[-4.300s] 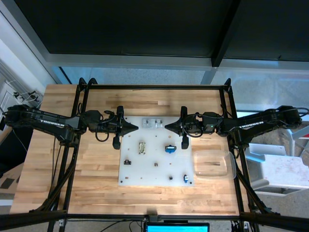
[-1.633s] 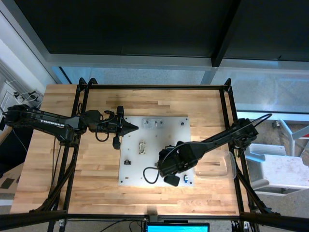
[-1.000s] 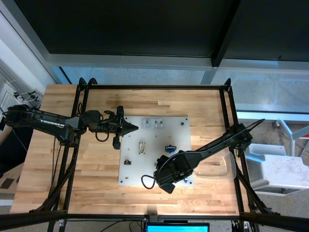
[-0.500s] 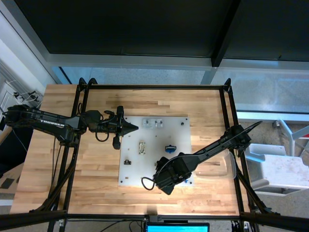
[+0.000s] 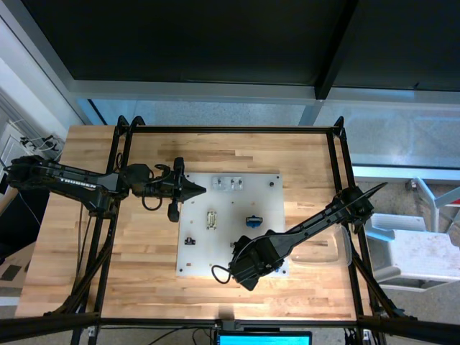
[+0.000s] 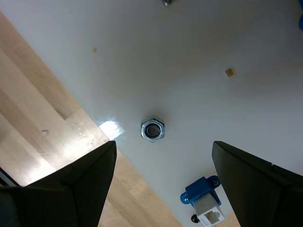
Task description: Unfasten the M12 fastener and place in the container
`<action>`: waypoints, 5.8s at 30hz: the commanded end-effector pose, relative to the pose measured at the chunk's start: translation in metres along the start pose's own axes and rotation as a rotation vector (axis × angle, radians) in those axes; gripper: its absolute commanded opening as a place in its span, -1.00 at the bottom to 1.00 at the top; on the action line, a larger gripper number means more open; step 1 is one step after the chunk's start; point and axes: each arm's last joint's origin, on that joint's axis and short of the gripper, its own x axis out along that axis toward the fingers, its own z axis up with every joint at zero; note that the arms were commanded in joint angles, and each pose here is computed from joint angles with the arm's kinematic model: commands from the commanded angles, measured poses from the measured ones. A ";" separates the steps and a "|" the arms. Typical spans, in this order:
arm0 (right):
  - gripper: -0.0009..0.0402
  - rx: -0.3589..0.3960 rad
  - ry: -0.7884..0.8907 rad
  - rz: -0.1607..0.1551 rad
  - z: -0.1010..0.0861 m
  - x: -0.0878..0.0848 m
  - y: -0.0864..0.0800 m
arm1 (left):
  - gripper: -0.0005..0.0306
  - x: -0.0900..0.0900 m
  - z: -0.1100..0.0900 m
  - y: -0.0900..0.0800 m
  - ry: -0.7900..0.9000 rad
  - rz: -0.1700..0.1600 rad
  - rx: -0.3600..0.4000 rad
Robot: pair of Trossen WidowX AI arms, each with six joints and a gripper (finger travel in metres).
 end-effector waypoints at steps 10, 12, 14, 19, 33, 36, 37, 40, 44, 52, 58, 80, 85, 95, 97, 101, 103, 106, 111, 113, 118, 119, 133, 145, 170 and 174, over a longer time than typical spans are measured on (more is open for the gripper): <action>0.42 0.014 0.011 -0.025 -0.002 0.014 -0.001 | -0.96 0.000 0.000 0.000 0.000 0.000 0.000; 0.42 0.000 0.013 -0.025 -0.002 0.019 0.001 | -0.96 0.000 0.000 0.000 0.000 0.000 0.000; 0.42 -0.008 0.012 -0.024 -0.002 0.023 0.003 | -0.96 0.000 0.000 0.000 0.000 0.000 0.000; 0.42 -0.034 0.015 -0.021 -0.001 0.027 0.004 | -0.97 0.000 0.000 0.000 0.000 0.000 0.000; 0.25 -0.069 0.025 -0.044 -0.001 0.039 0.004 | -0.96 0.000 0.000 0.000 0.000 0.000 0.000; 0.19 -0.071 0.025 -0.040 -0.002 0.041 0.004 | -0.97 0.000 0.000 0.000 0.000 0.000 0.000; 0.17 -0.072 0.024 -0.038 -0.001 0.041 0.004 | -0.96 0.000 0.000 0.000 0.000 0.000 0.000; 0.10 -0.086 0.021 -0.032 -0.001 0.041 0.005 | -0.96 0.000 0.000 0.000 0.000 0.000 0.000; -0.02 -0.091 0.016 -0.026 0.000 0.041 0.005 | -0.96 0.000 0.000 0.000 0.000 0.000 0.000; -0.24 -0.089 0.021 -0.021 0.000 0.044 0.004 | -0.96 0.000 0.000 0.000 0.000 0.000 0.000; -0.36 -0.093 0.020 -0.020 0.000 0.045 0.004 | -0.97 0.000 0.000 0.000 0.000 0.000 0.000; -0.93 -0.219 0.004 0.011 0.002 0.044 0.007 | -0.97 0.000 0.000 0.000 0.000 0.000 0.000; -0.96 -0.388 0.004 0.010 0.002 0.044 0.007 | -0.96 0.000 0.000 0.000 0.000 0.000 0.000; -0.96 -0.924 -0.002 0.012 0.003 0.044 0.007 | -0.96 0.000 0.000 0.000 0.000 0.000 0.000; -0.96 -1.040 -0.003 0.013 0.003 0.044 0.007 | -0.96 0.000 0.000 0.000 0.000 0.000 0.000; -0.96 -1.296 -0.007 0.013 0.003 0.044 0.007 | -0.96 0.000 0.000 0.000 0.000 0.000 0.000; -0.96 -1.418 -0.008 0.013 0.003 0.044 0.007 | -0.96 0.000 0.000 0.000 0.000 0.000 0.000; -0.96 -1.582 -0.009 0.012 0.003 0.044 0.007 | -0.96 0.000 0.000 0.000 0.000 0.000 0.000; -0.96 -1.777 -0.002 0.009 0.003 0.044 0.006 | -0.97 0.000 0.000 0.000 0.000 0.000 0.000; -0.96 -1.852 0.001 0.007 0.002 0.044 0.006 | -0.96 0.000 0.000 0.000 0.000 0.000 0.000; -0.96 -1.944 0.000 -0.001 0.003 0.044 0.006 | -0.97 0.000 0.000 0.000 0.000 0.000 0.000; -0.96 -1.944 0.000 -0.001 0.003 0.044 0.006 | -0.96 0.000 0.000 0.000 0.000 0.000 0.000; -0.63 -1.934 0.004 0.042 0.001 0.043 0.006 | -0.97 0.000 0.000 0.000 0.000 0.000 0.000; 0.17 -1.935 -0.009 0.042 0.000 0.034 0.005 | -0.96 0.000 0.000 0.000 0.000 0.000 0.000; -0.42 -0.690 -0.040 0.133 -0.009 -0.013 -0.002 | -0.96 0.000 0.000 0.000 0.000 0.000 0.000; -0.76 -0.631 -0.033 0.136 -0.012 -0.012 0.000 | -0.96 0.000 0.000 0.000 0.000 0.000 0.000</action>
